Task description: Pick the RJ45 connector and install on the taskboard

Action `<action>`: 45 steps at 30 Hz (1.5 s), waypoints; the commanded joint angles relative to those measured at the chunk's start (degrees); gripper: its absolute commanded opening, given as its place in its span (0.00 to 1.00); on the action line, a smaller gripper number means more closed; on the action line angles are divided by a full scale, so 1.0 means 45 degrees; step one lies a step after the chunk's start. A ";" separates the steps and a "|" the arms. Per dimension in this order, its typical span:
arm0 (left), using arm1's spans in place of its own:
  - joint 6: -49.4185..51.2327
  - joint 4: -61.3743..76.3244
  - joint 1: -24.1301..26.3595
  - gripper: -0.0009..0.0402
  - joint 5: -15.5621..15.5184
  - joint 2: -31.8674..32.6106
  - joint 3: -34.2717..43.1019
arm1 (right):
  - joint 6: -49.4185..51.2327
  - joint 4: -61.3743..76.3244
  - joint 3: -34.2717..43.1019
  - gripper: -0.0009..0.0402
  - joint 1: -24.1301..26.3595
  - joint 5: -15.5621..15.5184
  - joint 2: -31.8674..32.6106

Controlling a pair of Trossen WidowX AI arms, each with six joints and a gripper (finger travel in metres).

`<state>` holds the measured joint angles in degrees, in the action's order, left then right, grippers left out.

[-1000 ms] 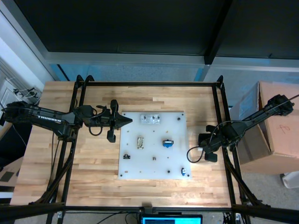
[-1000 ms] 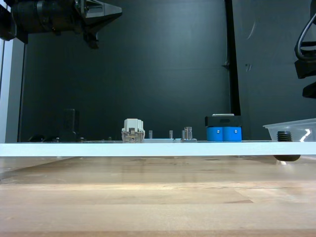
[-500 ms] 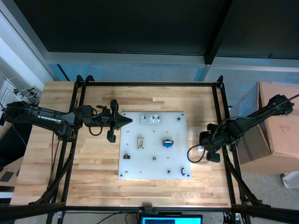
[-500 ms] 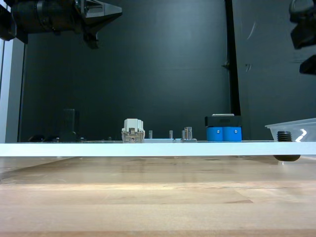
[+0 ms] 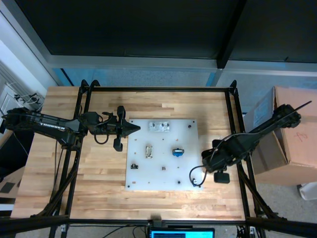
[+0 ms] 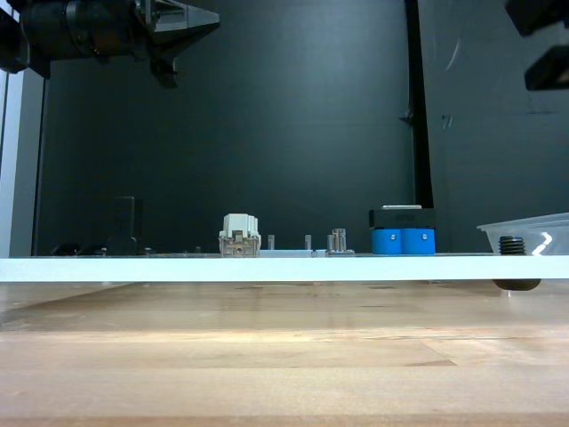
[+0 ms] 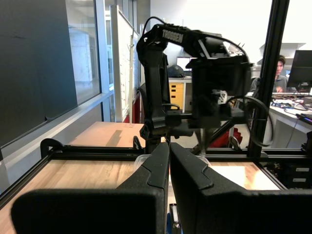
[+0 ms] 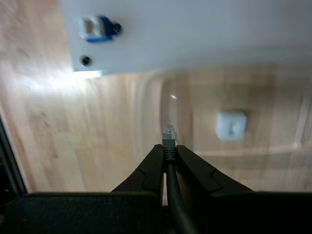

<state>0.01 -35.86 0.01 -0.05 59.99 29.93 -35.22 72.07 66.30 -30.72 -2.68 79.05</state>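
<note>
Right end effector (image 8: 168, 147) pinches the RJ45 connector (image 8: 168, 132) behind its plug, leaving the tip free for insertion, just beside the taskboard (image 8: 204, 29); left end effector (image 5: 133, 128), closed and empty, hovers over its left edge.

Left arm (image 5: 44, 123): black, slim box-shaped links; white TROSSEN lettering (image 5: 49, 127) along one side; a black cable (image 5: 101, 139) loops under the wrist
Left gripper (image 7: 169, 146): matt black fingers (image 7: 153, 168) — broad wedges tapering to thin tips
Right arm (image 5: 270, 124): black throughout; white lettering on the upper link, seen from the left wrist view
Right gripper (image 8: 168, 147): black tapered fingers — smooth faces
</note>
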 commanded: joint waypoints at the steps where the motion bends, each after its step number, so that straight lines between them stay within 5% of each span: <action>1: 0.0000 0.0000 0.0000 0.02 0.0005 0.0000 0.0005 | 0.0039 0.0393 0.0967 0.02 -0.0029 -0.0146 0.0976; 18: 0.0000 0.0000 0.0000 0.02 0.0005 0.0000 0.0005 | 0.0899 0.1112 0.4585 0.02 -0.0058 -0.0078 0.4454; 45: 0.0000 0.0000 0.0000 0.02 0.0005 0.0000 0.0005 | 0.1005 0.0024 0.4556 0.02 -0.0160 0.0155 0.5605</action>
<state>0.03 -35.86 0.01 -0.03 59.99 29.93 -30.52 72.31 86.83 -31.40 -1.96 104.27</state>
